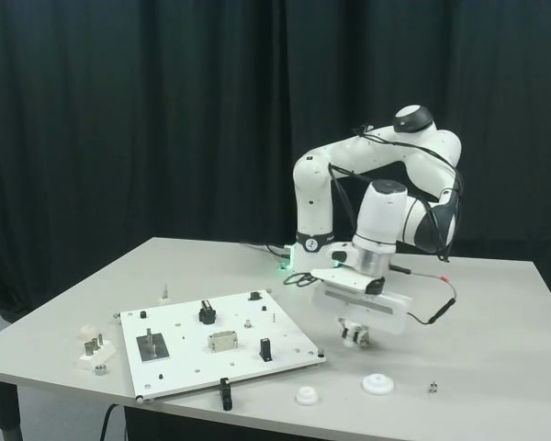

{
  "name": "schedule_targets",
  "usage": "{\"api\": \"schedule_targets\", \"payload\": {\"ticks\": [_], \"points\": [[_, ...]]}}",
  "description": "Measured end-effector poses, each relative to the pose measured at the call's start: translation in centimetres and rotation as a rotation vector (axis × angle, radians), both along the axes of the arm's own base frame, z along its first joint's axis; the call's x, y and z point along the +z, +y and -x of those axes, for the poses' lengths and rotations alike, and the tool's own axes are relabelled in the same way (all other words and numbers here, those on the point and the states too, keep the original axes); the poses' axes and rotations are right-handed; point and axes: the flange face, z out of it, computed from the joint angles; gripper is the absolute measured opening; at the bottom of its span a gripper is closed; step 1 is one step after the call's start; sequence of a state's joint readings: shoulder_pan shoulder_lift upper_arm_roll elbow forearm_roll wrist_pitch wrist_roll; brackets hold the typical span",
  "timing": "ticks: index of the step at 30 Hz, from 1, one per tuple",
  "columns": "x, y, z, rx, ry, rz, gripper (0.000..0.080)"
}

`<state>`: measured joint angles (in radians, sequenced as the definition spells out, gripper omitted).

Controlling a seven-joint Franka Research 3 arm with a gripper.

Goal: Insert small gear.

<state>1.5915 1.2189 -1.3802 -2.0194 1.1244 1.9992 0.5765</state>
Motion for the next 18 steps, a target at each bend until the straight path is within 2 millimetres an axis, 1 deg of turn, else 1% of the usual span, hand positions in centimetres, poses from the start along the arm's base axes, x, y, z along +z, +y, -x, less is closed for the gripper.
{"api": "schedule_targets", "payload": {"ticks": [8,18], "points": [[1.1,-3.8,-0.2,0.01,0.017,0.051,0.0143],[3.1,-9.3,0.1,0.011,0.033,0.093,0.0143]]}}
